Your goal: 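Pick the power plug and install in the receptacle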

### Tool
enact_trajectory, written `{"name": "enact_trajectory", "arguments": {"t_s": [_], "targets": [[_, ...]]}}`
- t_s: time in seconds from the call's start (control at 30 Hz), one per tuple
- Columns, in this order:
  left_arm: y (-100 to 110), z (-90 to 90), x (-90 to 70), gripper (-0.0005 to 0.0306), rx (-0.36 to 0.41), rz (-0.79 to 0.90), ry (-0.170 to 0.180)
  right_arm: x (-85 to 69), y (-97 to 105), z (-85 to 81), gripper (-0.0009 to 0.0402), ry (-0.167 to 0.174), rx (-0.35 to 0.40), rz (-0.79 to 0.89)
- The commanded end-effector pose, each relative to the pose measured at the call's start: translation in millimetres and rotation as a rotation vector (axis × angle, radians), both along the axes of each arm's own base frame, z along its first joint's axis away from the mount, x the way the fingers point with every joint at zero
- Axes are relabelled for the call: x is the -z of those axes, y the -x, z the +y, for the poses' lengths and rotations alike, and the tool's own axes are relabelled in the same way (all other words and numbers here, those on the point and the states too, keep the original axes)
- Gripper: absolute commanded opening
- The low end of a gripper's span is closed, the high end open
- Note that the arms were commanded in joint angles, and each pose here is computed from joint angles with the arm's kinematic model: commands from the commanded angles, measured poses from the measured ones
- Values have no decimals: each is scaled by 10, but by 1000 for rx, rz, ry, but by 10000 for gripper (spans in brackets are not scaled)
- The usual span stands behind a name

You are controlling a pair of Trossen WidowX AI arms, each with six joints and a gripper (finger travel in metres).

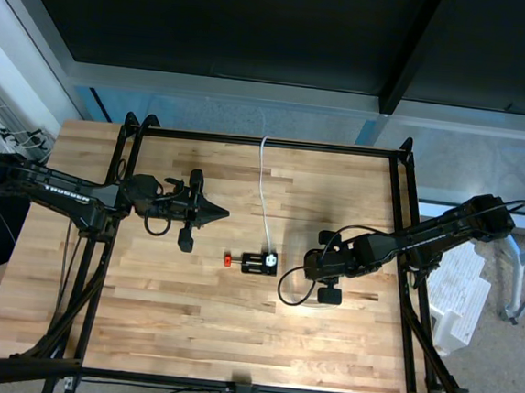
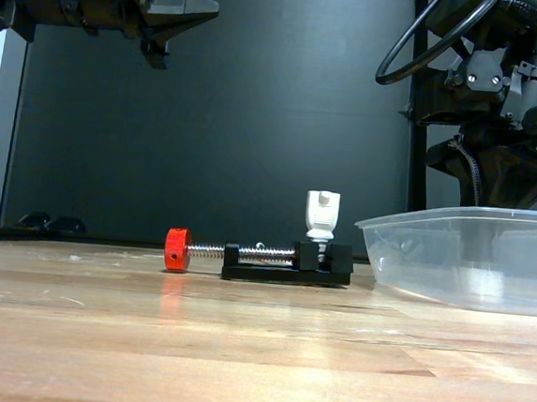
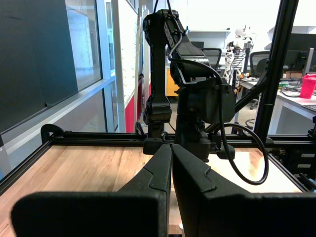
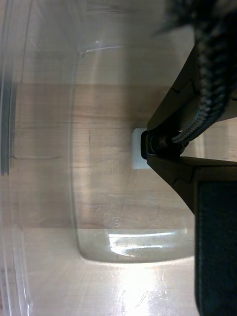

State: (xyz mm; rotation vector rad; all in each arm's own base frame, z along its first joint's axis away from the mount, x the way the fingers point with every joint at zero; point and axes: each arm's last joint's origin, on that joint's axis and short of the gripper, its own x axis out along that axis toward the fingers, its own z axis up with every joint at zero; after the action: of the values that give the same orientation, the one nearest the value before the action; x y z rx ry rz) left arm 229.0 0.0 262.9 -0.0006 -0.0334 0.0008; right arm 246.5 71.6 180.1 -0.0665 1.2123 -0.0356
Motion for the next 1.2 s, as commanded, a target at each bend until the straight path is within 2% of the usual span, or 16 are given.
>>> {"name": "enact_trajectory", "arguments": {"t_s": [0.03,0.8,1.2], "targets": [[-1,1,-1,0,0,0,0,0,1,0,2,0,1,1],[-1,1,0,0,0,0,0,-61,15,-3,0,-6,0,-15],[-1,0,0,0,0,0,0,-312,21,-7,0,-9,1,-27]]}}
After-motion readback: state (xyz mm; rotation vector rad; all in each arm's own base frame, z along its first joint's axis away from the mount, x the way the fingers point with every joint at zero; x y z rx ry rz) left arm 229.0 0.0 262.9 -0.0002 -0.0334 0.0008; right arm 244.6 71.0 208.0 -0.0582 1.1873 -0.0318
